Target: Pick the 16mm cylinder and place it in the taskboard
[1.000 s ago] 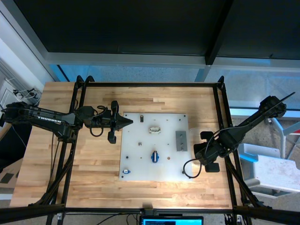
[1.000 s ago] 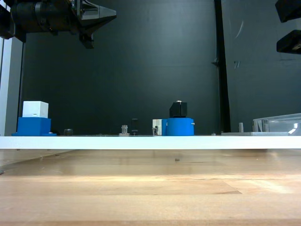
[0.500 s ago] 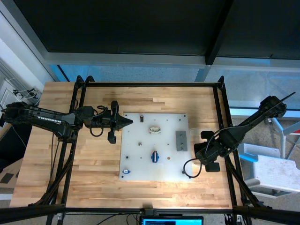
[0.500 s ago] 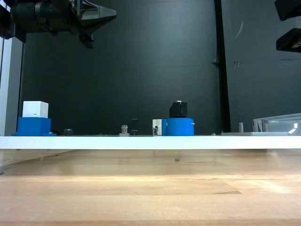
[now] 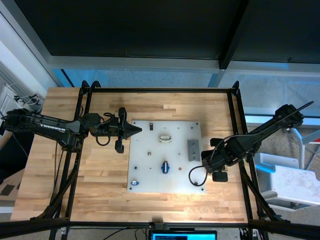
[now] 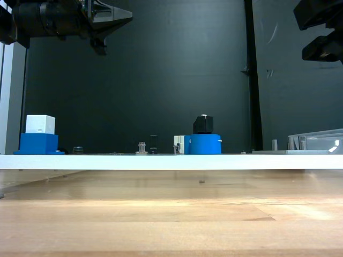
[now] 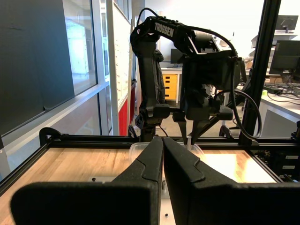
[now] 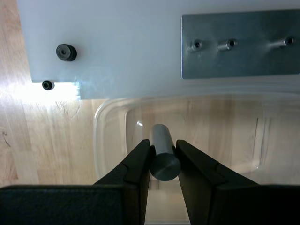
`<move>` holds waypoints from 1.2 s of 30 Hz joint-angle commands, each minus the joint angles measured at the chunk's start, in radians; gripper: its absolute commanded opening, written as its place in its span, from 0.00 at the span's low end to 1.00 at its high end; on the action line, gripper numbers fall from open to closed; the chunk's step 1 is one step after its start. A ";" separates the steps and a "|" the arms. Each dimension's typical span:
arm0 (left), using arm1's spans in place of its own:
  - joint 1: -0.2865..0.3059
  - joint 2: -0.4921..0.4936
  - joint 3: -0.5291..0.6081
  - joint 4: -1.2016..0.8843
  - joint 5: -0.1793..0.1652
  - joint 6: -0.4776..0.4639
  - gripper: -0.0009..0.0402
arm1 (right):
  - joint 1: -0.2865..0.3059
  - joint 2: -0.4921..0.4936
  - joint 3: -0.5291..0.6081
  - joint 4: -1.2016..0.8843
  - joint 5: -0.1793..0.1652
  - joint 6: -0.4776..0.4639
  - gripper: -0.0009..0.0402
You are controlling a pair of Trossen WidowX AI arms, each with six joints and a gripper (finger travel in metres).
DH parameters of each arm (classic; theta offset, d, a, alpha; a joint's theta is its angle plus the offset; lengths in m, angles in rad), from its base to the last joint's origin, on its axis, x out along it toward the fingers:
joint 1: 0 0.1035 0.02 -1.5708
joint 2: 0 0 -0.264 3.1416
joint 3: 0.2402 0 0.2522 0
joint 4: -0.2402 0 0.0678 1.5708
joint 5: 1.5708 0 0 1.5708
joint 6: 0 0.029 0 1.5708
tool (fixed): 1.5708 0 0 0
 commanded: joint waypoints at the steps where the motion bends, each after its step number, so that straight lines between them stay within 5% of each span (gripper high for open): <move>1: 0.000 0.000 0.000 0.000 0.000 0.000 0.02 | -0.013 0.026 0.023 0.003 0.000 -0.013 0.10; 36: 0.000 0.000 0.000 0.000 0.000 0.000 0.02 | -0.108 0.253 0.190 0.088 0.001 -0.096 0.10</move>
